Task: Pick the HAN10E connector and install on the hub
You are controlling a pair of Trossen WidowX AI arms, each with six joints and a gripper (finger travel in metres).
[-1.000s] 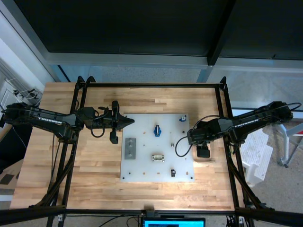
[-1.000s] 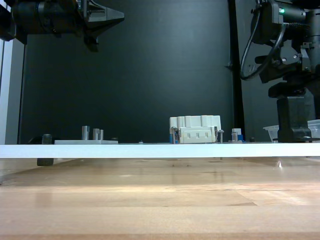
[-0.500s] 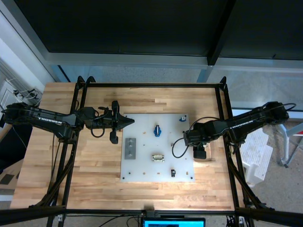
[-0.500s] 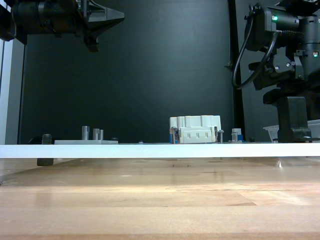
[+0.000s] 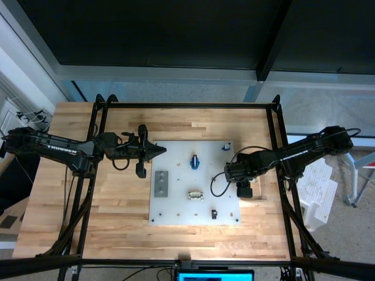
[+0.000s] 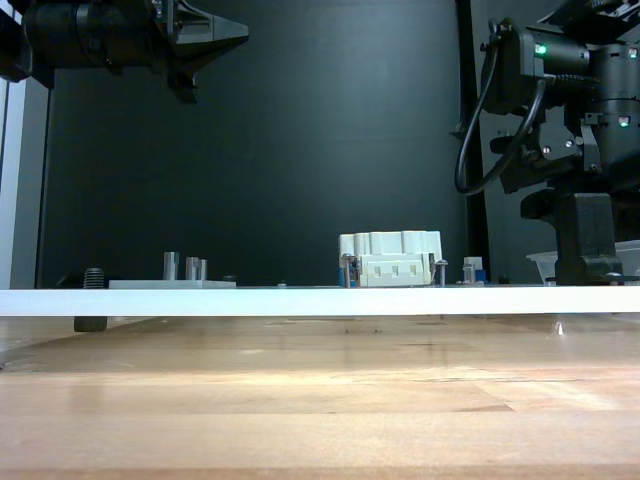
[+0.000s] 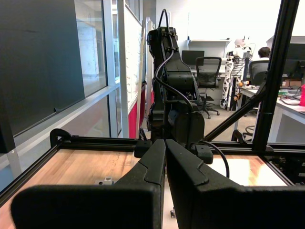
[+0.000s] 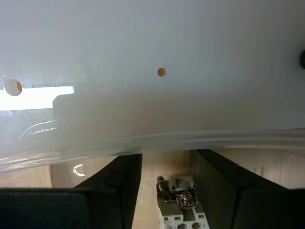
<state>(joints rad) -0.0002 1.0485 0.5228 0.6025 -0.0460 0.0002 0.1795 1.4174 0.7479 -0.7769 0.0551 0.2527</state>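
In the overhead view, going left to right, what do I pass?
Left gripper raised over the white board's left edge → hub → small black block → right gripper low by the board's right edge.

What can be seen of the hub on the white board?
The hub is a small pale beige rectangular housing with metal end flanges and screws, standing level, fixed on the white board. Nothing touches it: the left gripper hangs high over the board's far left corner, the right gripper low beside its right edge.
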